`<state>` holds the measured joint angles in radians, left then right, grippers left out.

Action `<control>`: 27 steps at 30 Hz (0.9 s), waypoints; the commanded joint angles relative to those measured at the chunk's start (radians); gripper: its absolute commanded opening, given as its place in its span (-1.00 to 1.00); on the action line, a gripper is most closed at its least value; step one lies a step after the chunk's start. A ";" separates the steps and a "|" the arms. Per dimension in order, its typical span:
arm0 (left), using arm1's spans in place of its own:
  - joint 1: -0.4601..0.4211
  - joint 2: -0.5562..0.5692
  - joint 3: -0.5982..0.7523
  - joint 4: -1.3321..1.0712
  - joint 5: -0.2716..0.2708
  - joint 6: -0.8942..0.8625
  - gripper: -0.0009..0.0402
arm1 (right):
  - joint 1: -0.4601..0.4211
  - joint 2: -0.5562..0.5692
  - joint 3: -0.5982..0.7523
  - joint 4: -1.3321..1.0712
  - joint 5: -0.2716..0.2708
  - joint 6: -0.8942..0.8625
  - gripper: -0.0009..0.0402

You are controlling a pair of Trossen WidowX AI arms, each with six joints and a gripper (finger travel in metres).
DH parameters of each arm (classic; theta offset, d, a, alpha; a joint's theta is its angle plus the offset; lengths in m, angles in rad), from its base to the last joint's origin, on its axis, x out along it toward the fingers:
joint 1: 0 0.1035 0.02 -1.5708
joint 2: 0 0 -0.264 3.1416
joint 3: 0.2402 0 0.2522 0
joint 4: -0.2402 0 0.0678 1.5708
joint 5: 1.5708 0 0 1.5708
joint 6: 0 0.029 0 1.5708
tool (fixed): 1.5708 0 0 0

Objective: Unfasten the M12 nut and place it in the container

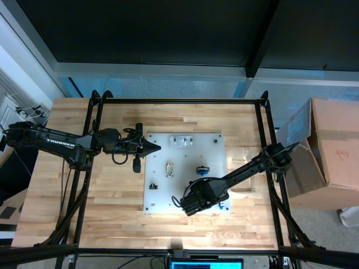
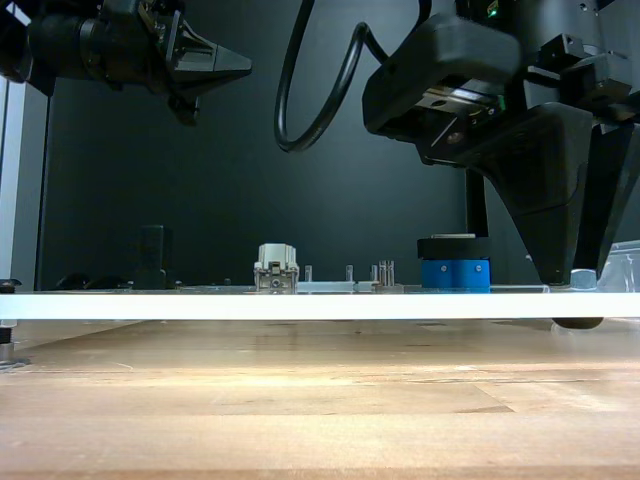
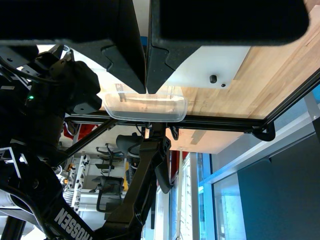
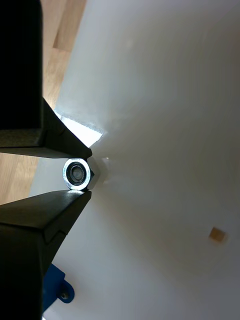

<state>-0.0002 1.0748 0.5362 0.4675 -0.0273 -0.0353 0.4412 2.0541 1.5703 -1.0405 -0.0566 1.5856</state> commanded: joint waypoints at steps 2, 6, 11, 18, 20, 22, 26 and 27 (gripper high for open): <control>0.000 0.000 0.000 0.000 0.000 0.000 -0.96 | -0.003 -0.001 -0.010 0.023 -0.017 -0.058 -0.94; 0.000 0.000 0.000 0.000 0.000 0.000 -0.96 | -0.003 -0.007 -0.045 0.097 -0.026 -0.058 -0.91; 0.000 0.000 0.000 0.000 0.000 0.000 -0.96 | -0.004 -0.012 -0.053 0.105 -0.023 -0.157 -0.86; 0.000 0.000 0.000 0.000 0.000 0.000 -0.96 | -0.005 -0.024 -0.051 0.058 -0.015 -0.441 -0.86; 0.000 0.000 0.000 0.000 0.000 0.000 -0.96 | -0.005 -0.025 -0.051 0.056 -0.013 -0.540 -0.86; 0.000 0.000 0.000 0.000 0.000 0.000 -0.96 | -0.005 -0.025 -0.054 0.057 -0.011 -0.647 -0.86; 0.000 0.000 0.000 0.000 0.000 0.000 -0.96 | -0.005 -0.025 -0.057 0.056 -0.012 -0.912 -0.86; 0.000 0.000 0.000 0.000 0.000 0.000 -0.96 | -0.005 -0.026 -0.057 0.056 -0.012 -0.999 -0.86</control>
<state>-0.0002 1.0748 0.5358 0.4675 -0.0273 -0.0349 0.4362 2.0285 1.5162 -0.9638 -0.0696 0.6899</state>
